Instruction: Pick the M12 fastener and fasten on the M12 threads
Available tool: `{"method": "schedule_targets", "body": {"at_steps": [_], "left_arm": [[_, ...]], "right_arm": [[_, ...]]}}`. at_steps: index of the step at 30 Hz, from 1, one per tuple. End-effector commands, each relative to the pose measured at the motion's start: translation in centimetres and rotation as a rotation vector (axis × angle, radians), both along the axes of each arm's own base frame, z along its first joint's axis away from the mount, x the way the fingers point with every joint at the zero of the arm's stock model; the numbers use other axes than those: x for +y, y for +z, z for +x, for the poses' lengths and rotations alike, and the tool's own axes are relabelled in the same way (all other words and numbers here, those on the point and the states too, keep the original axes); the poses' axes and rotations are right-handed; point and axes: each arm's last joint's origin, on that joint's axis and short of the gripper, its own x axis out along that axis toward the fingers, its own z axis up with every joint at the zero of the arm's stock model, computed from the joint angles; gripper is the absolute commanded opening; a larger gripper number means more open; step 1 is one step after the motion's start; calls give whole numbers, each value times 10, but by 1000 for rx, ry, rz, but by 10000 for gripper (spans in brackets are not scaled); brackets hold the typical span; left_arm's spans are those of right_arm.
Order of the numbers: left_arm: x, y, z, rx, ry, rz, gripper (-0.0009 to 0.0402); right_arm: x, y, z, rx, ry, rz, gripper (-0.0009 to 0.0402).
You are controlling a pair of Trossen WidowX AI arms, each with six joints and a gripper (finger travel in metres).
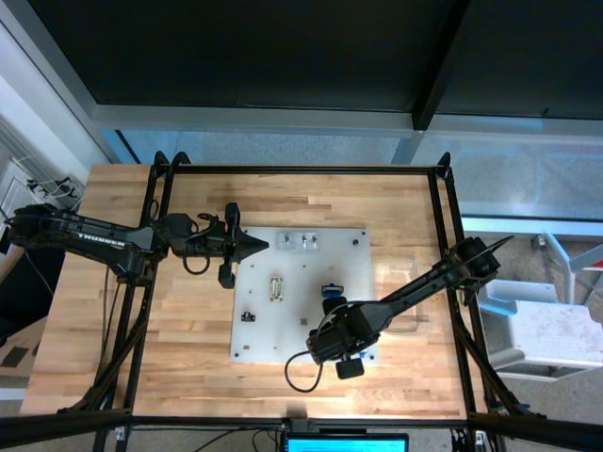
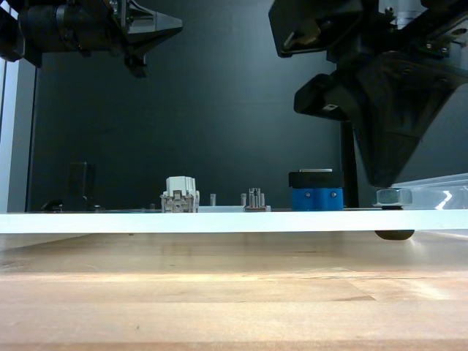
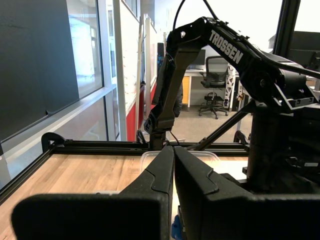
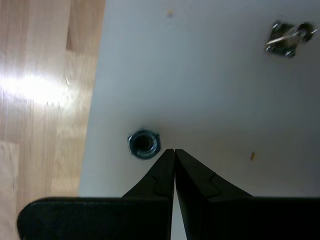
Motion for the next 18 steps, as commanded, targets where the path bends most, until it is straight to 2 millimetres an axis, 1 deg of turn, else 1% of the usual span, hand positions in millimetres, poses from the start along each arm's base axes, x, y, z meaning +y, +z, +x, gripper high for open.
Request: {"method": "schedule_targets", "body": {"at_steps": [1,7,9,11,13,18], "left_arm": [[0,0,0,-1,0,0,0],[0,0,0,-1,0,0,0],[0,0,0,-1,0,0,0],[0,0,0,-1,0,0,0],[0,0,0,-1,0,0,0],[0,0,0,-1,0,0,0]], "right_arm": [[-1,-4,3,-1,-5,0,0],[0,-9,5,9,9,15,0],[1,-9,2,60,35,69,0],[1,-5,-4,142,68,128,0],[0,0,-8,188,80,122,0],[-2,7,-8,165,77,88,0]]}}
